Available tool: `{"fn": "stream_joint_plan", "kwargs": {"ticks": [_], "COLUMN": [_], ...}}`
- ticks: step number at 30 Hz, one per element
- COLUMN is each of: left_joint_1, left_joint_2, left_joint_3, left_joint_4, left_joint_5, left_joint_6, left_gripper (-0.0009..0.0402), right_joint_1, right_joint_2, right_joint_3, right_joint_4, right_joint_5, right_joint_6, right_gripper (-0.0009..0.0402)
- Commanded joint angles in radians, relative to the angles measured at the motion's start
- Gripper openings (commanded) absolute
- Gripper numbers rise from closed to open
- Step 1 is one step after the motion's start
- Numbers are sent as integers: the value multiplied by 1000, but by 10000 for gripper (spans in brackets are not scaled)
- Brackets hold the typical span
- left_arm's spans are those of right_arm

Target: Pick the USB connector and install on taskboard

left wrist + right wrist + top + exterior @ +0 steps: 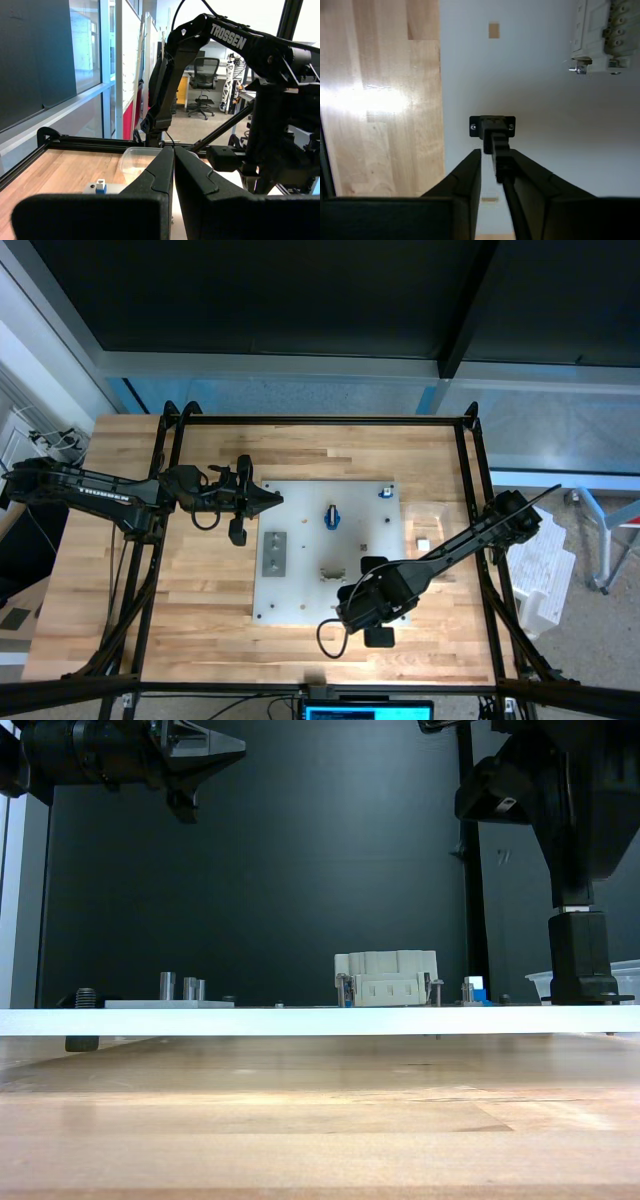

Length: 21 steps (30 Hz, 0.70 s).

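The white taskboard (300, 590) lies in the middle of the wooden table. In the right wrist view the black USB connector (498, 145) sits plugged into a small black fitting (492, 125) on the taskboard (545, 90), its cable running back between the fingers. My right gripper (497, 152) straddles the connector, open, with a gap showing on one side. From above, my right gripper (366, 618) covers the board's near right part and a black cable loop (328, 638) hangs beside it. My left gripper (272, 500) hovers shut above the board's far left edge.
On the board stand a grey block (273, 552), a blue clip (331, 517) and a pale multi-pin socket (387, 980). A clear plastic tray (425, 528) sits just right of the board. A black frame rail (320, 421) borders the table.
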Motion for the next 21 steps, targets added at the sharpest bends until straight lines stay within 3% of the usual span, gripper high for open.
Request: {"fn": "stream_joint_plan", "kwargs": {"ticks": [1,11,21], "left_joint_1": [0,0,0], "left_joint_2": [0,0,0], "left_joint_3": [0,0,0], "left_joint_4": [0,0,0], "left_joint_5": [0,0,0], "left_joint_6": [0,0,0], "left_gripper": [0,0,0], "right_joint_1": [1,3,4], "right_joint_2": [-19,-89,-137], "right_joint_3": [6,6,6], "right_joint_4": [-1,-14,-52], "right_joint_5": [9,8,7], "right_joint_6": [3,10,25], "right_gripper": [108,161,169]}}
